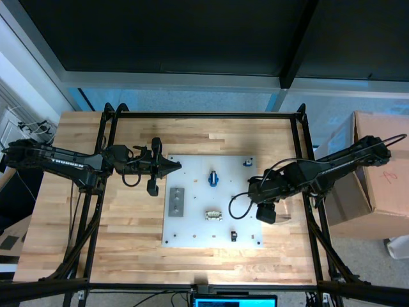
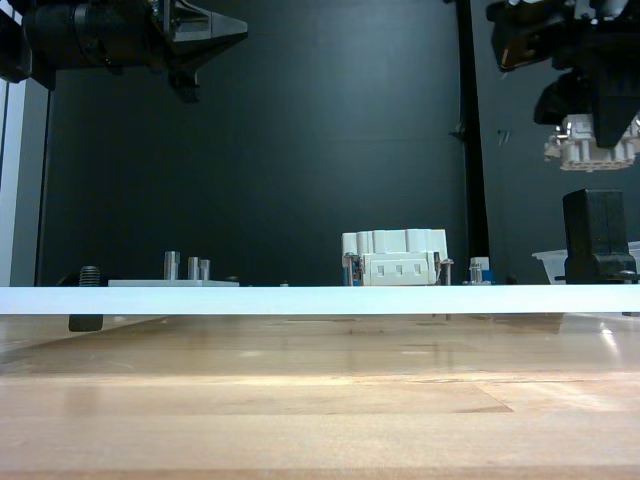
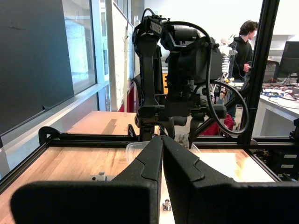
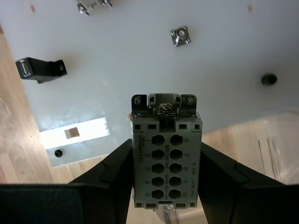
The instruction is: Remove the HAN10E connector from the taskboard and place in the container
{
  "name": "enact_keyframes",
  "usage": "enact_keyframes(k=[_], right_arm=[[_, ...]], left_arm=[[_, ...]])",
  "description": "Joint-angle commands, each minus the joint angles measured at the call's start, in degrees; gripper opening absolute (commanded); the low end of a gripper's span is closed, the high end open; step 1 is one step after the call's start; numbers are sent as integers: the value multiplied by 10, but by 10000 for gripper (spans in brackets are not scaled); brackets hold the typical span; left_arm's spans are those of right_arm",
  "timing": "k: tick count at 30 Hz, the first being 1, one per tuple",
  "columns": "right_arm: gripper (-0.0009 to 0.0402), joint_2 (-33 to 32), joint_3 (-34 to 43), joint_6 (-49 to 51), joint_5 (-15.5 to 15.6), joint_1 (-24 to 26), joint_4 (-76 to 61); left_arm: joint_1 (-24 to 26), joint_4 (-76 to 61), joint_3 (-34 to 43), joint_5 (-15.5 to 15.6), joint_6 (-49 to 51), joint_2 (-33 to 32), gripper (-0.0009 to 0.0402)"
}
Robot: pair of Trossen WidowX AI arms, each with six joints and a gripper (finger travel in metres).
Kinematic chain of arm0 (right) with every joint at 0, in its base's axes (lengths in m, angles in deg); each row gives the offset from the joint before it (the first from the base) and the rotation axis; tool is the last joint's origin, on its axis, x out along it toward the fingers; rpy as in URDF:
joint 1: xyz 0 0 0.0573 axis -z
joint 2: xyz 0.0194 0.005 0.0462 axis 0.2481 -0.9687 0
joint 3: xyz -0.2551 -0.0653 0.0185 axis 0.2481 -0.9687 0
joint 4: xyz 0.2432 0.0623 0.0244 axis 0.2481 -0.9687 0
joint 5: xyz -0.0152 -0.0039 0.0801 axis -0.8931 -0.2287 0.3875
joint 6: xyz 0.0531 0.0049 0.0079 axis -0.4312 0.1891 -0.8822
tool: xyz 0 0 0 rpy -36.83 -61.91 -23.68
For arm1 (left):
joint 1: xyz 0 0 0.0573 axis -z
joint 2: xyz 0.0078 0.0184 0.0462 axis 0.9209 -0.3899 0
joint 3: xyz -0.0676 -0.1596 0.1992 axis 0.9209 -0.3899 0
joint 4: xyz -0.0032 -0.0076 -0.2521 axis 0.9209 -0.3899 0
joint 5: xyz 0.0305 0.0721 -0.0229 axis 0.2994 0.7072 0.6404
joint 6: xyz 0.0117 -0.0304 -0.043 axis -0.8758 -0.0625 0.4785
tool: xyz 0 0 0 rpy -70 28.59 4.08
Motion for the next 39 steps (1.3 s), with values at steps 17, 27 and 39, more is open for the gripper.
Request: enact_keyframes(k=[17, 27, 39], right_arm=[[16, 102, -103, -27, 2, -3, -3], [16, 143, -160, -35, 2, -4, -3], [16, 144, -231, -72, 2, -5, -2]], left_arm=[[0, 0, 0, 0, 0, 0, 0], [0, 0, 0, 0, 0, 0, 0], [0, 0, 0, 0, 0, 0, 0]])
